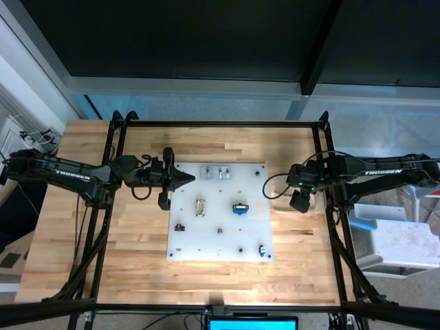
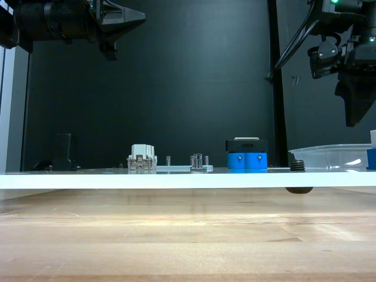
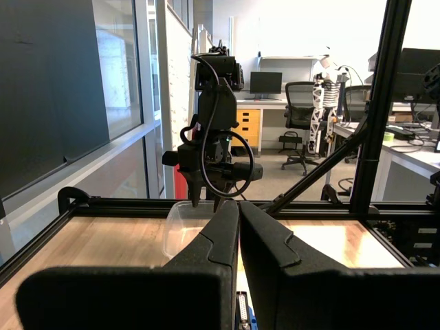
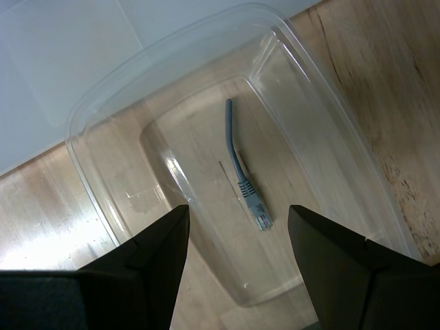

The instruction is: Remove the rj45 connector and place it in the container

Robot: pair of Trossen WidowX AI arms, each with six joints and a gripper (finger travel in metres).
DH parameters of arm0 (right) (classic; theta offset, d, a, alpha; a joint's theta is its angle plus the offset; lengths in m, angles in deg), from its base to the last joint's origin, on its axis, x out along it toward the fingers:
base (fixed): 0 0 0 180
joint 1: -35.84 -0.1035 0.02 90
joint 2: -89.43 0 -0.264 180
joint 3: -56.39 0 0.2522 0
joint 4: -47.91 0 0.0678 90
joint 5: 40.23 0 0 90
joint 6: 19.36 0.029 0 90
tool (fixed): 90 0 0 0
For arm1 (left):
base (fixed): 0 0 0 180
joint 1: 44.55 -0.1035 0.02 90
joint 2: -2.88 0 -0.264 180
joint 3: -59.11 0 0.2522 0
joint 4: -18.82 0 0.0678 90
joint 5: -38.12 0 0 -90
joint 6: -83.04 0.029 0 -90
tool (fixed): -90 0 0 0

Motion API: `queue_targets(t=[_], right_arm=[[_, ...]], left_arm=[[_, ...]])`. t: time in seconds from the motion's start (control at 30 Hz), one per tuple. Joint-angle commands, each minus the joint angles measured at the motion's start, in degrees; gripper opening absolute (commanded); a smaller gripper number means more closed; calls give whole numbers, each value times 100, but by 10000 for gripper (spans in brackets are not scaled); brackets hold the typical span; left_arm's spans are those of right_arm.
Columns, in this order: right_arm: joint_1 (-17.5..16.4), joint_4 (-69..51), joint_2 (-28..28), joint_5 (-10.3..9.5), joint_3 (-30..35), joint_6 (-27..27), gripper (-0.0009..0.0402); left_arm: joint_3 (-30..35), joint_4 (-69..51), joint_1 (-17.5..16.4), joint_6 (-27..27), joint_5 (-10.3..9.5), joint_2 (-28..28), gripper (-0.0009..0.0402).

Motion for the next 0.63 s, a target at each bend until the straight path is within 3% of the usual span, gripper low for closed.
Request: queue_targets(t=[0.03,0.63], right_arm=[[-2,2,2,2,2,0,200],[-2,44,2,2,2,0,200]], left_arm=[[2,0,0,2,2,0,0],[2,0,-2,2,2,0,0]])
